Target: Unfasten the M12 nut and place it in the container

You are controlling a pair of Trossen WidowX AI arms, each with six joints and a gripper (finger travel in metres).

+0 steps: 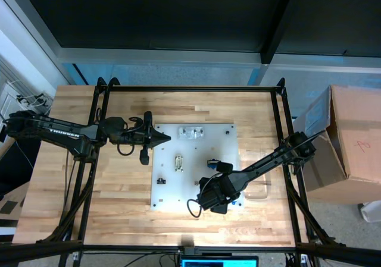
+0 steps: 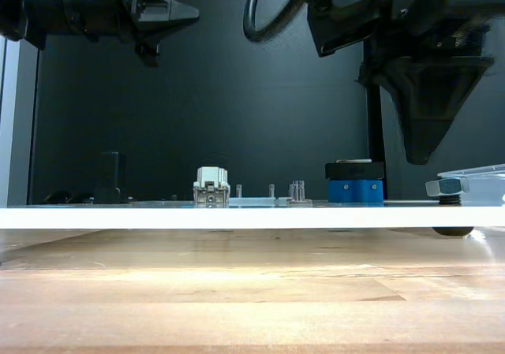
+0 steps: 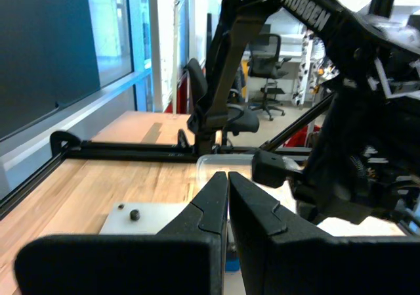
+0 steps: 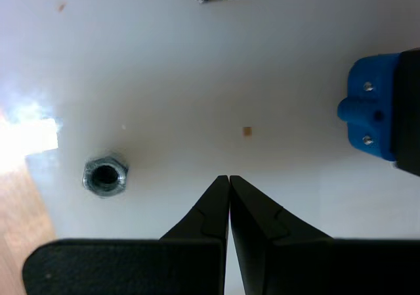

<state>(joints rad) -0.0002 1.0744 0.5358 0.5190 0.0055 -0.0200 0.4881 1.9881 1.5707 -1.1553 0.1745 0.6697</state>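
Observation:
The silver M12 nut [image 4: 105,175] sits on its black stud [image 2: 450,201] near the white board's near right edge, riding on top of the ribs. In the low view the nut [image 2: 447,187] stands in front of the clear container [image 2: 478,180], not in it. My right gripper [image 4: 228,178] is shut with nothing between its fingers. It hangs point-down above the board [image 1: 166,189], beside the nut and clear of it [image 2: 422,158]. My left gripper [image 1: 164,138] hovers high over the board's far left edge, shut and holding nothing [image 3: 228,175].
A blue block [image 2: 355,190] with a black cap stands on the board close to the right gripper. A white connector [image 2: 211,188] sits mid-board. The clear container [image 1: 260,187] lies right of the board. A cardboard box [image 1: 348,142] stands beyond the table's right edge.

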